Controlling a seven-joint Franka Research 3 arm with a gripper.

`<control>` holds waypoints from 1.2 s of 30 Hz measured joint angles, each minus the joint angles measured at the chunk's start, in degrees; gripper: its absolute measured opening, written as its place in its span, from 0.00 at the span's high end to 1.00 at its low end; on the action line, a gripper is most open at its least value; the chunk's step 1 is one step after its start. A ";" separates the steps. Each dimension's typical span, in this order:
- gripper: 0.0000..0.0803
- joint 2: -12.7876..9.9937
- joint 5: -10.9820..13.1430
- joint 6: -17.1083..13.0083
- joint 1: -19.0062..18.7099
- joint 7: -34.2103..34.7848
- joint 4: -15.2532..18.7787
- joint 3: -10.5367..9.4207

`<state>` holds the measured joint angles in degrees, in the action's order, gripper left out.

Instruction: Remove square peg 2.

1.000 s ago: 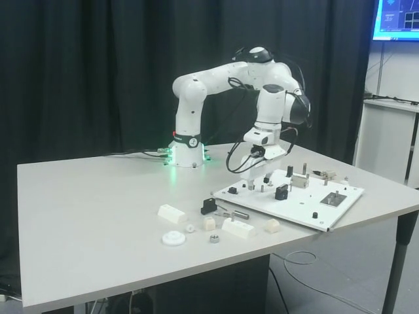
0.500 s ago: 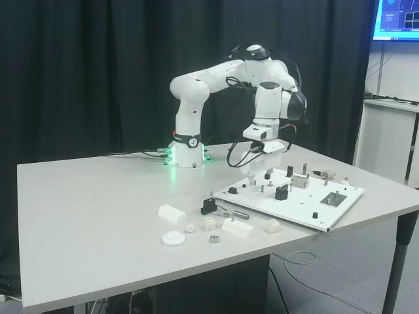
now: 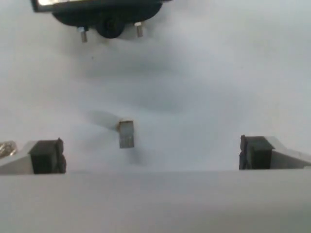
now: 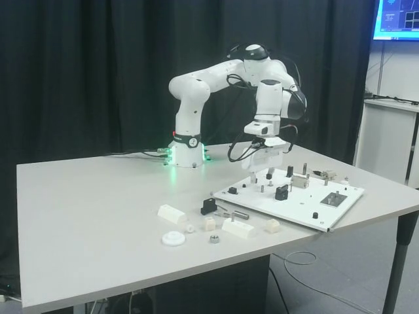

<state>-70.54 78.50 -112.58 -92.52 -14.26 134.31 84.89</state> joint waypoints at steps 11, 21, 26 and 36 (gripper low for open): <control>0.00 0.00 1.03 -0.35 1.70 0.08 -0.74 -1.35; 0.00 0.00 1.15 0.84 3.77 0.08 -2.28 -2.46; 0.00 0.00 1.15 2.08 4.61 0.08 -2.87 -2.74; 0.00 -0.01 0.96 3.10 5.16 -0.28 -3.18 -3.04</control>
